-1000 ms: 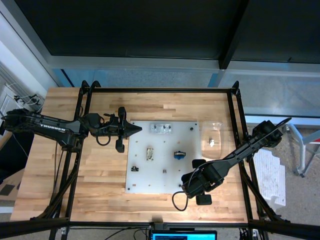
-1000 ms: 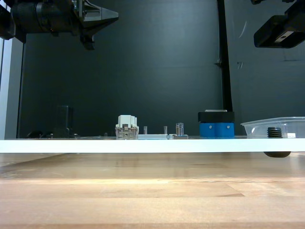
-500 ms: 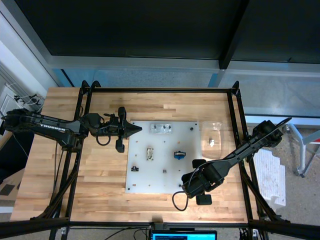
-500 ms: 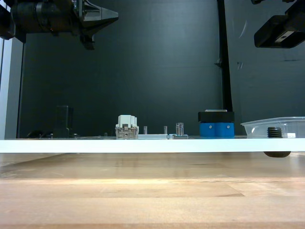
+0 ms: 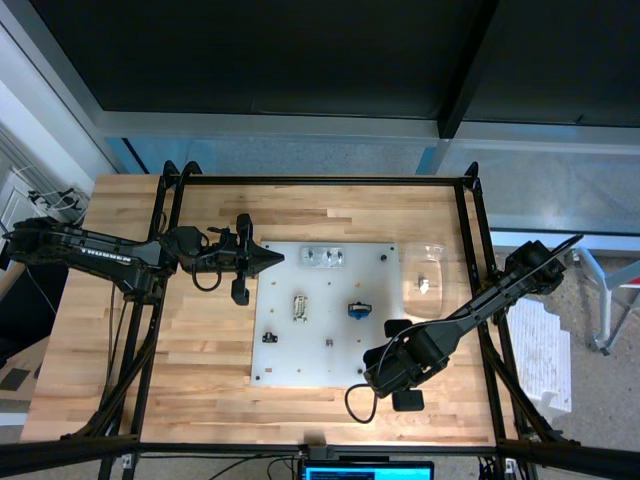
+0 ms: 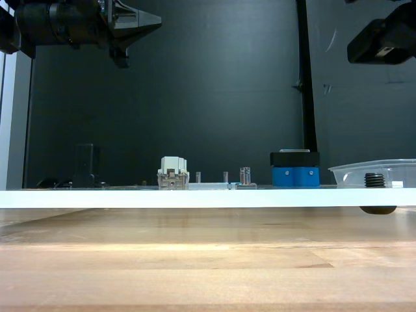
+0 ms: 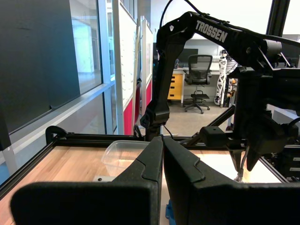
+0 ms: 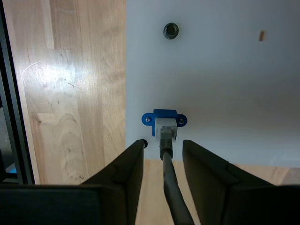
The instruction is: Pick the RJ45 connector and install on taskboard
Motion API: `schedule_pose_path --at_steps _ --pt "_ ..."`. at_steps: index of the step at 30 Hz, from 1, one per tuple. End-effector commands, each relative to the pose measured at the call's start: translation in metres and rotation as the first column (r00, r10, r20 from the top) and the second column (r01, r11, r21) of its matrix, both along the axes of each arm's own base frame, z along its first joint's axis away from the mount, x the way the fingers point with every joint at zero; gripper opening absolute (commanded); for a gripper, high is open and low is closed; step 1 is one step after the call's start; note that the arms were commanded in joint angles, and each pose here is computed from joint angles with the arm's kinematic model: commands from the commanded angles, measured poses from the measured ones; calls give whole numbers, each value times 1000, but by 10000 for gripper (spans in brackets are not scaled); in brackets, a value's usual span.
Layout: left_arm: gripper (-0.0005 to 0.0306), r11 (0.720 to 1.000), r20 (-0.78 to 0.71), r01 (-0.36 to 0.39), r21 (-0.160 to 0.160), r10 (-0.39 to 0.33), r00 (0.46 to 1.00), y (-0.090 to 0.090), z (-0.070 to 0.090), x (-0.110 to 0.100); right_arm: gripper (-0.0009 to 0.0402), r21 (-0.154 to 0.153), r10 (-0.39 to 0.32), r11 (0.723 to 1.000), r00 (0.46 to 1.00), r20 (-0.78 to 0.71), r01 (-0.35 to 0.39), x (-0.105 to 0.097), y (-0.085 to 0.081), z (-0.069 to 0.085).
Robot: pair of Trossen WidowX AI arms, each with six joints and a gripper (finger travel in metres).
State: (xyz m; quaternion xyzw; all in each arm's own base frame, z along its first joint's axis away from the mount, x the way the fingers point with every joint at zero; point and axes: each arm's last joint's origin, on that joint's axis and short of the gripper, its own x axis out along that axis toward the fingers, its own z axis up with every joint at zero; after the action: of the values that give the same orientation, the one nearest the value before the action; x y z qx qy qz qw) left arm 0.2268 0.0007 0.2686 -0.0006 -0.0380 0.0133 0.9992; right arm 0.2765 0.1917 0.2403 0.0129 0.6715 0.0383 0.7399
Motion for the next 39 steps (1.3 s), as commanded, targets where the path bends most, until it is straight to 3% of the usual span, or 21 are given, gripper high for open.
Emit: schedule_pose_path --at_steps 1,12,21,26,30,35,39 --pt "0 1000 0 0 0 0 1000 0 0 0 145 -13 1 1000 1000 11 -1 -1 -1 9" --pt "0 1000 0 0 0 0 1000 0 0 0 186 26 -3 1000 998 65 1 -8 -5 33" --pt "0 1000 0 0 0 0 1000 0 0 0 181 31 -6 1000 997 71 3 -9 -5 35" --pt "0 1000 0 0 0 0 1000 0 0 0 181 24 -5 1000 997 76 3 -8 -6 35" --pt "0 1000 0 0 0 0 1000 0 0 0 181 -11 -23 1000 991 129 25 -6 -11 39" --pt "0 1000 0 0 0 0 1000 0 0 0 181 20 -63 998 978 200 61 3 -21 45" --pt "0 1000 0 0 0 0 1000 0 0 0 181 -16 -79 996 960 268 86 7 -36 55"
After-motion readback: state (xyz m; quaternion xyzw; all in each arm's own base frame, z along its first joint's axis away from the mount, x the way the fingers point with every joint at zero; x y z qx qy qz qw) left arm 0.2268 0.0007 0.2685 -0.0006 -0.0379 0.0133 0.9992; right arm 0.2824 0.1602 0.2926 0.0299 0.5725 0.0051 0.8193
